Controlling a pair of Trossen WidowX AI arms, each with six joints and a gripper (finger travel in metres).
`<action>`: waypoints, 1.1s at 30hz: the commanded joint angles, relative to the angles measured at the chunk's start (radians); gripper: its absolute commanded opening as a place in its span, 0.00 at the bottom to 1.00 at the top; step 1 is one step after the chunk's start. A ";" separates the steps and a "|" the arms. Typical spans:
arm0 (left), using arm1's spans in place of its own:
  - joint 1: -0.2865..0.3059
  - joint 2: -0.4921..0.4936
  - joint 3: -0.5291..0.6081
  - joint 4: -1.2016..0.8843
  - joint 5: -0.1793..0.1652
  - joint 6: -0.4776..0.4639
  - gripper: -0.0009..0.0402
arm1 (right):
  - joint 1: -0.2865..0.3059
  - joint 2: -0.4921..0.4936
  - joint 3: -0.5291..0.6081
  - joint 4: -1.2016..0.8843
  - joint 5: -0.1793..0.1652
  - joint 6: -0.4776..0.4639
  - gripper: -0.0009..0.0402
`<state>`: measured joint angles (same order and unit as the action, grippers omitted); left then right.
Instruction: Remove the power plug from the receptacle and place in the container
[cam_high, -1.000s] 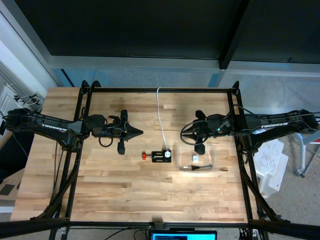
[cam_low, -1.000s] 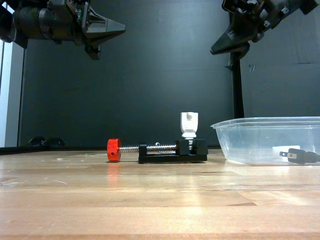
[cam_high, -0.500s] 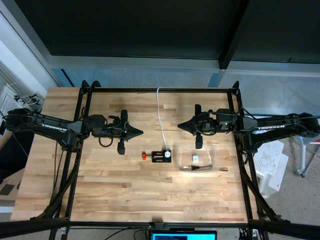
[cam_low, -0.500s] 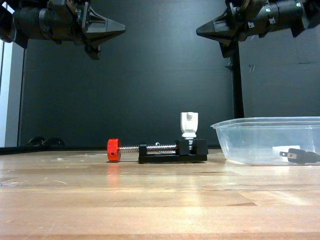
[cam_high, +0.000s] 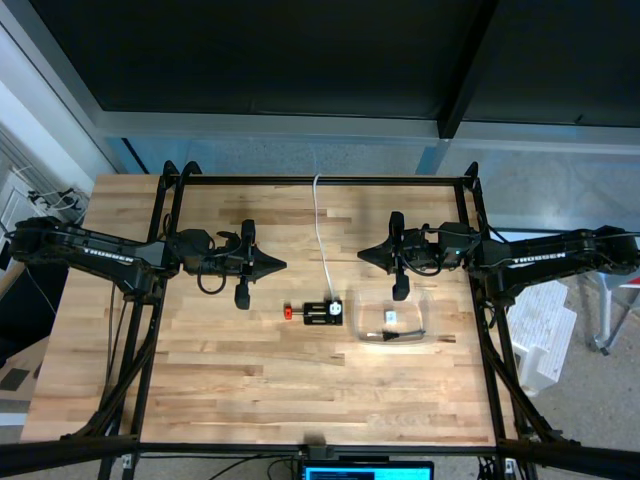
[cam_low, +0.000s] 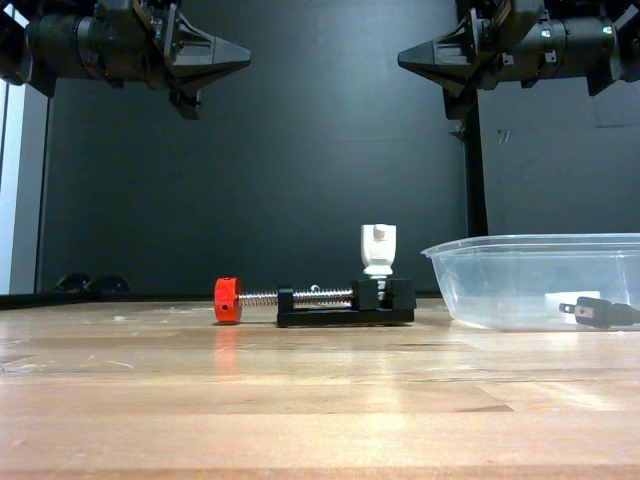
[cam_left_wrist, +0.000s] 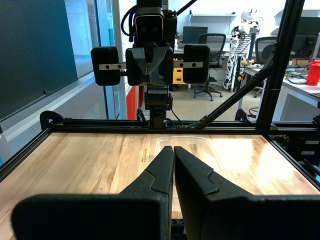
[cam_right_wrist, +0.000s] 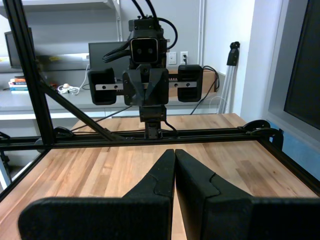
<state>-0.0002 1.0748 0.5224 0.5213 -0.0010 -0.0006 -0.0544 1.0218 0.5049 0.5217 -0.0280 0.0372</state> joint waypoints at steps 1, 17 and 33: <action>0.000 0.000 0.000 0.000 0.000 0.000 0.02 | 0.002 0.001 0.000 0.000 0.000 -0.027 0.02; 0.000 0.000 0.000 0.000 0.000 0.000 0.02 | 0.006 0.001 -0.029 0.030 0.000 -0.011 0.02; 0.000 0.000 0.000 0.000 0.000 0.000 0.02 | 0.009 0.001 -0.029 0.029 0.000 -0.016 0.02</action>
<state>-0.0002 1.0752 0.5224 0.5213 -0.0010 -0.0002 -0.0452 1.0222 0.4747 0.5510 -0.0280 0.0257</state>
